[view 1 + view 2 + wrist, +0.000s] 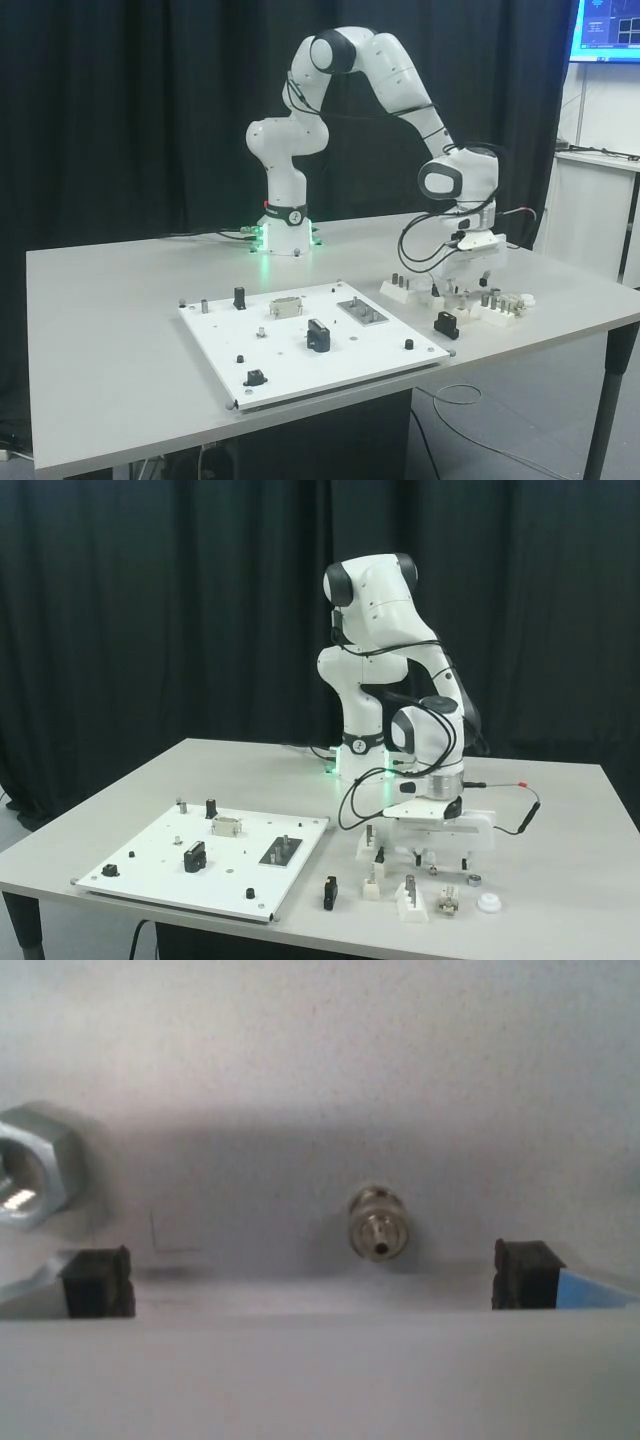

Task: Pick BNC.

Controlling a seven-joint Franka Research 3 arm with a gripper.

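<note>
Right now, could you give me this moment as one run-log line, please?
phase: pre-grasp | gripper: open, empty | BNC: upright between fingertips, untouched | nearby: grey nut

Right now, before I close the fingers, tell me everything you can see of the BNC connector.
The BNC connector is a small metallic cylinder seen end-on in the wrist view, with a ribbed outer collar and a narrower centre barrel ending in a dark hole. It appears to stand upright on a white surface. It lies between the gripper's two black fingertips, nearer one of them, and touches neither. A large hex nut sits apart from it.
</note>
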